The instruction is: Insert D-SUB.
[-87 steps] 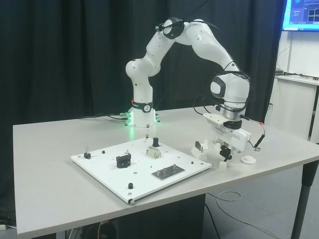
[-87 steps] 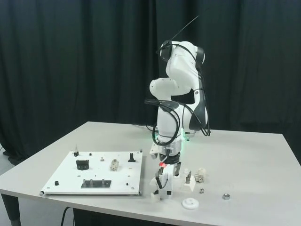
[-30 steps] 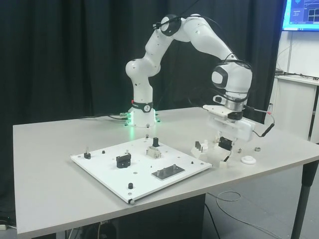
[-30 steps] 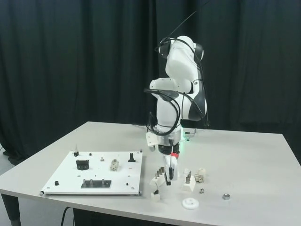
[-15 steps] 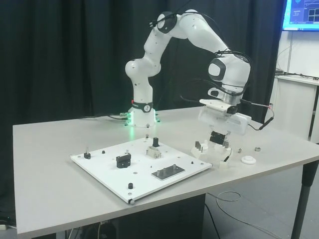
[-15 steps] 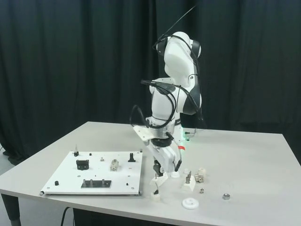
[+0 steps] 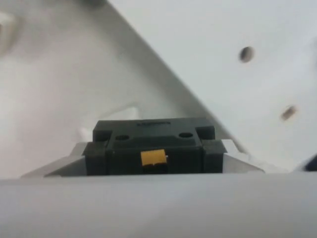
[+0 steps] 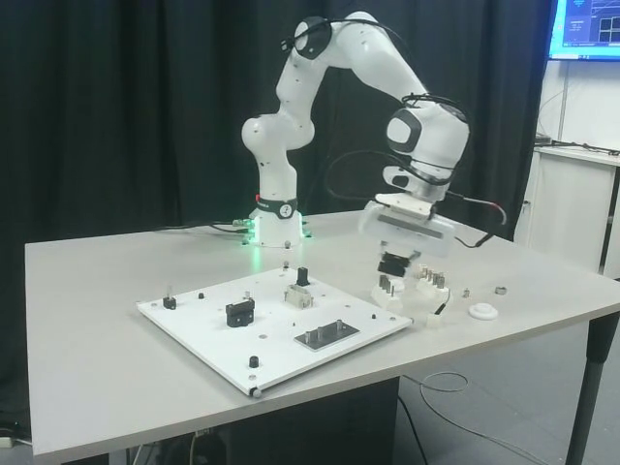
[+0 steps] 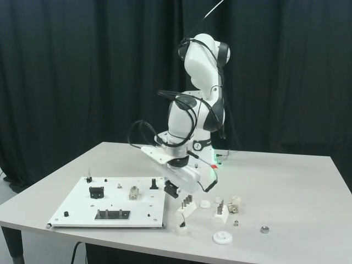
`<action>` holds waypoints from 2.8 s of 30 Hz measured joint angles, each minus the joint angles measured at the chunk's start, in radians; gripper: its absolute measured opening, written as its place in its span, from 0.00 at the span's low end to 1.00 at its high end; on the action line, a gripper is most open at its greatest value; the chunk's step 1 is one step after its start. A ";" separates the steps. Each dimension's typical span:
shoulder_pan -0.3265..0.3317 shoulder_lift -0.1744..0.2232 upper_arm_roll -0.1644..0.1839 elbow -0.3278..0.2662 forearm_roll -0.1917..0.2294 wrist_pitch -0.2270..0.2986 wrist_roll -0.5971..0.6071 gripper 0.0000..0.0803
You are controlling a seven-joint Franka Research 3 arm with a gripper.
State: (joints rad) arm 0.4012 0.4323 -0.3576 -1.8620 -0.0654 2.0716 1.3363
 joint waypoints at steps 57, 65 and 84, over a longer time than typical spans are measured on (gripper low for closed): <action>-0.446 -0.321 0.090 -0.437 -0.247 0.426 -0.663 0.48; -0.462 -0.323 0.043 -0.437 -0.213 0.478 -0.784 0.48; -0.505 -0.288 -0.039 -0.380 -0.013 0.511 -1.134 0.48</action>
State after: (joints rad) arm -0.1042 0.1444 -0.3964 -2.2417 -0.0784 2.5826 0.2023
